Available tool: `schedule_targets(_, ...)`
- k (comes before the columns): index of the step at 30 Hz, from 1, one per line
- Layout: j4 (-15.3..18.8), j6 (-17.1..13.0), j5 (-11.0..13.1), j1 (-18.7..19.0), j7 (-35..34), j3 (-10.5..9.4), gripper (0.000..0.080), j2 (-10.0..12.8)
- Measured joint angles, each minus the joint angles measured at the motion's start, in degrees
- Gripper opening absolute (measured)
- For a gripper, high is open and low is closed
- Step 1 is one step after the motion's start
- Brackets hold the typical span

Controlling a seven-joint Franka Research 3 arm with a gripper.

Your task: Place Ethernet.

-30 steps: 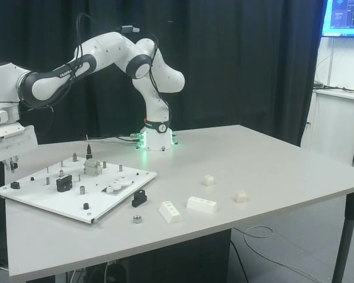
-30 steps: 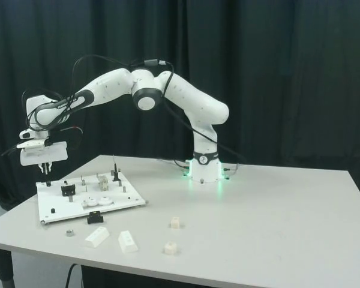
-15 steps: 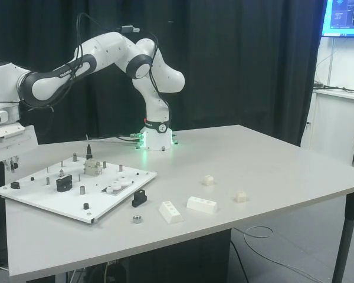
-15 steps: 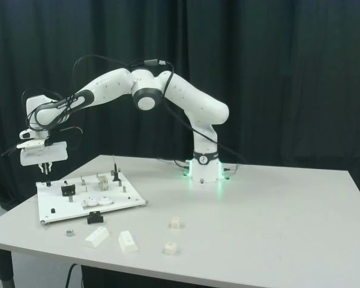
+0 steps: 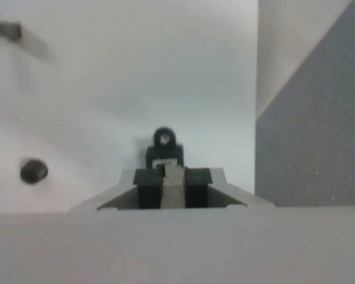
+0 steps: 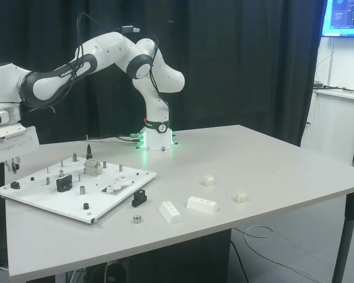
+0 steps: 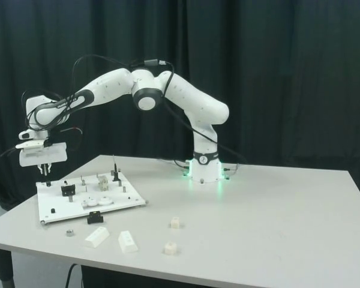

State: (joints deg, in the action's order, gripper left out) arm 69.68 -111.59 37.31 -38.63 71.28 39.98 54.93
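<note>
The gripper (image 7: 45, 168) is held above the far corner of the white board (image 6: 76, 188), clear of it. In the wrist view, a small grey plug (image 5: 173, 184) is seen pinched between the two black fingers (image 5: 145, 188), which are drawn in close on either side of it. This is judged to be the Ethernet part, though too little of it shows to be sure. Just beyond the fingertips a black fitting (image 5: 164, 148) with a round top stands on the board, and it is judged to be the seat for the plug.

The plug is judged to be light, stiff and made of hard plastic, so little force is needed and no sagging is to be expected. Smooth sides could let it slip or twist under a push, so the hold is best taken across the flat flanks of the body, square to the fingers, with the mating end left free. Any latch tab would be thin and should not be squeezed.

Loose white blocks (image 6: 202, 204) and a black part (image 6: 139, 197) lie on the worktop (image 6: 271, 165), well apart from the gripper.
</note>
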Motion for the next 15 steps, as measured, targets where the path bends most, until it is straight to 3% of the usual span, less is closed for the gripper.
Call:
schedule_targets(7, -0.9, 1.2, 3.2, 0.6, 0.0, -0.01, 0.0078, 0.0)
schedule_targets(15, -2.1, 4.7, 5.9, 1.7, -1.0, -0.01, 0.0078, -0.3)
